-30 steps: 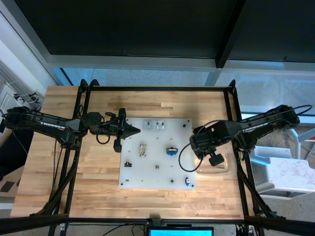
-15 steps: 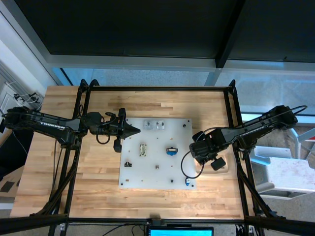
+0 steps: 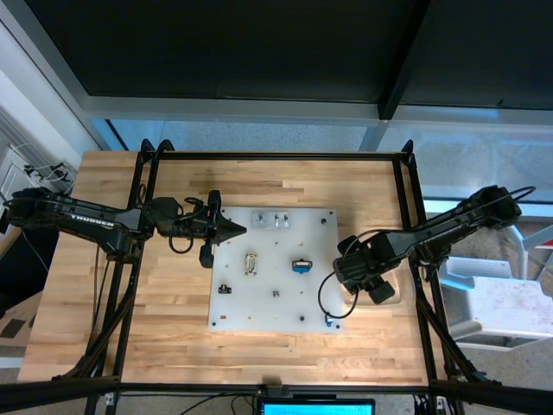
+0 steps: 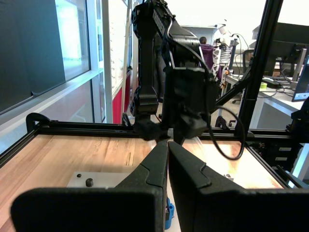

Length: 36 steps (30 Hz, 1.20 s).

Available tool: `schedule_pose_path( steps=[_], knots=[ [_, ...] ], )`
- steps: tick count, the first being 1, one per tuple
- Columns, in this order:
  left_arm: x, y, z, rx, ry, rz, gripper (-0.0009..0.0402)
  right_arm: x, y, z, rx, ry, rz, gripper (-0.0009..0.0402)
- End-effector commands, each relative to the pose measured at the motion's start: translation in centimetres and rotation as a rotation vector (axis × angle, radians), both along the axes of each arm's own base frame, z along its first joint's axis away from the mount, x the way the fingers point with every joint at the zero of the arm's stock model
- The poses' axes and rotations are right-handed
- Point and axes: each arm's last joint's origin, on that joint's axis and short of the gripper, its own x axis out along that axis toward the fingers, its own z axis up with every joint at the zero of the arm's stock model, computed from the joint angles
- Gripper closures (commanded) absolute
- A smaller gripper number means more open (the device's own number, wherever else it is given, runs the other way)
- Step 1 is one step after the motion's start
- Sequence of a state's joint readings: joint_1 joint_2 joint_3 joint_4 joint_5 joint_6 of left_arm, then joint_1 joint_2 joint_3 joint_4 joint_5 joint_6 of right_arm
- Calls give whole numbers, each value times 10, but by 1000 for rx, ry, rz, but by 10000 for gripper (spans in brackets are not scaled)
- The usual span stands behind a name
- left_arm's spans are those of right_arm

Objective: Pick the M12 fastener and fasten on the M12 threads

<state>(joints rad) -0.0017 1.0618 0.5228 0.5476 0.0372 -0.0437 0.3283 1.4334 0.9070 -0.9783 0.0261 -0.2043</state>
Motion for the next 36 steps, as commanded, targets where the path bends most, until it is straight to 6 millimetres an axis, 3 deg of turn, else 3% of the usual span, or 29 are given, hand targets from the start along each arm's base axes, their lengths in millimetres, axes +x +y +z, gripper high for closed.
schedule_pose_path(
  steps=[1,36],
  knots=[
    [0,0,0,0,1,0,393,3,1,-6,-5,17,-14,205],
    [0,0,0,0,1,0,393,1,1,-45,-2,7,-10,205]
  ],
)
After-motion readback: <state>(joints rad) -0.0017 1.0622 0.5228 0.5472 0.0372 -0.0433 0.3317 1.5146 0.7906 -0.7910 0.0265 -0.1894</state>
